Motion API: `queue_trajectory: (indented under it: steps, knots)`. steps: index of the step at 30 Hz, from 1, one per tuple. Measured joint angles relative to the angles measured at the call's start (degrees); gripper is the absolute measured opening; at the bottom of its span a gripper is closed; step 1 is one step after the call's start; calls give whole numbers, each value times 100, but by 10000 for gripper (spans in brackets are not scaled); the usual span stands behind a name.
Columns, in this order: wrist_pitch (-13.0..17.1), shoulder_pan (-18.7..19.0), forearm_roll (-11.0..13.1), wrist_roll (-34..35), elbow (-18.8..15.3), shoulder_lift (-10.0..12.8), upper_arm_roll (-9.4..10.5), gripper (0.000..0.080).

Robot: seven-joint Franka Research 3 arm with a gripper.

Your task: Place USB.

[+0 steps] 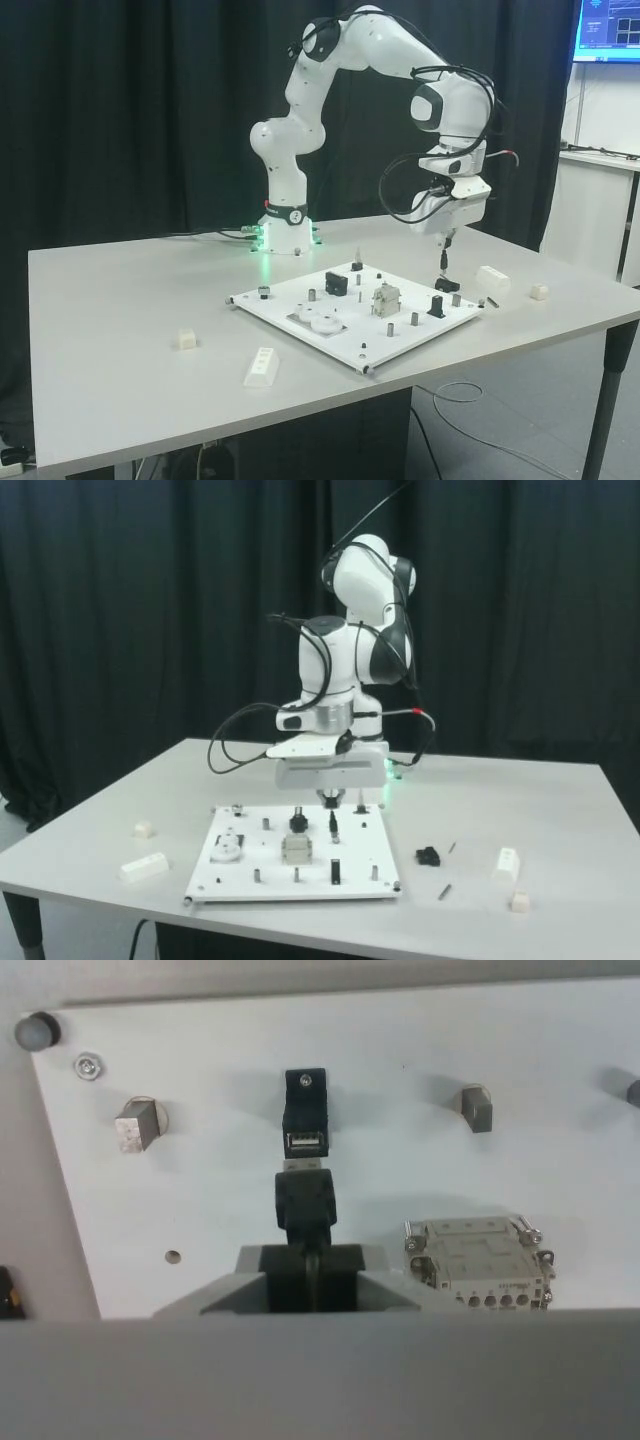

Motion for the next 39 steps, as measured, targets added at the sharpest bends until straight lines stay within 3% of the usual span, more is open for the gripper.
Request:
queue_trajectory:
  steps: [25,39]
  knots:
    - [-50,-6,-20,-25,26,0,-28,23]
    - [-68,-281,-530,-499,26,0,-342,23]
